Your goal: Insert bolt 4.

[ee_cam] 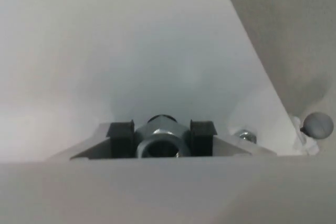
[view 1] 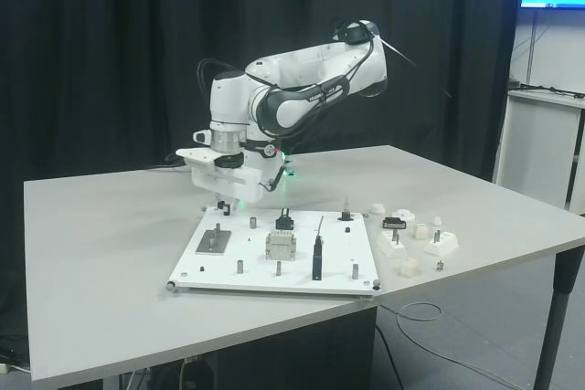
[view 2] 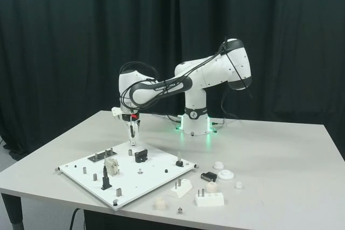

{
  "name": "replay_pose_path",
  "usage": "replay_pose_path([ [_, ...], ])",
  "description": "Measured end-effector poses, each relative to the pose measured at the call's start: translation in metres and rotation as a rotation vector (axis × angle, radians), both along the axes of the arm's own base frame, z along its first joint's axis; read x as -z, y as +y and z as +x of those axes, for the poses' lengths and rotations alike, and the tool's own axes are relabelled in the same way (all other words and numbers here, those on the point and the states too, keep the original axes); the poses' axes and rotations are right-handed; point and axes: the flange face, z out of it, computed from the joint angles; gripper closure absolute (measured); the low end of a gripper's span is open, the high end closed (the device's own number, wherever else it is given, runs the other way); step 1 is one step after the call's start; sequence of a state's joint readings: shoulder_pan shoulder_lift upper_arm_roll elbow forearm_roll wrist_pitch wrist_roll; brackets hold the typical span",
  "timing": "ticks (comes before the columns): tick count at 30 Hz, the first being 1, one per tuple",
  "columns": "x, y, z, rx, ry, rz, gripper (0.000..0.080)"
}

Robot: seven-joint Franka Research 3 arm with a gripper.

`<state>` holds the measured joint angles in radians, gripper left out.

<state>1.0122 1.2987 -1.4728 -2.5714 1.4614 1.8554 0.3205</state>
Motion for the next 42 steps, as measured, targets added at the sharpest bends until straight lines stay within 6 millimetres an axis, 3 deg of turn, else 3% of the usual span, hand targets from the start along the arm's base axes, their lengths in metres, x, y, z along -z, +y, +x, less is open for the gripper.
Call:
replay_pose_path([
  [42,-0.0002,-0.0039,-0.0021,0.553,-0.003,-0.015,0.0577],
])
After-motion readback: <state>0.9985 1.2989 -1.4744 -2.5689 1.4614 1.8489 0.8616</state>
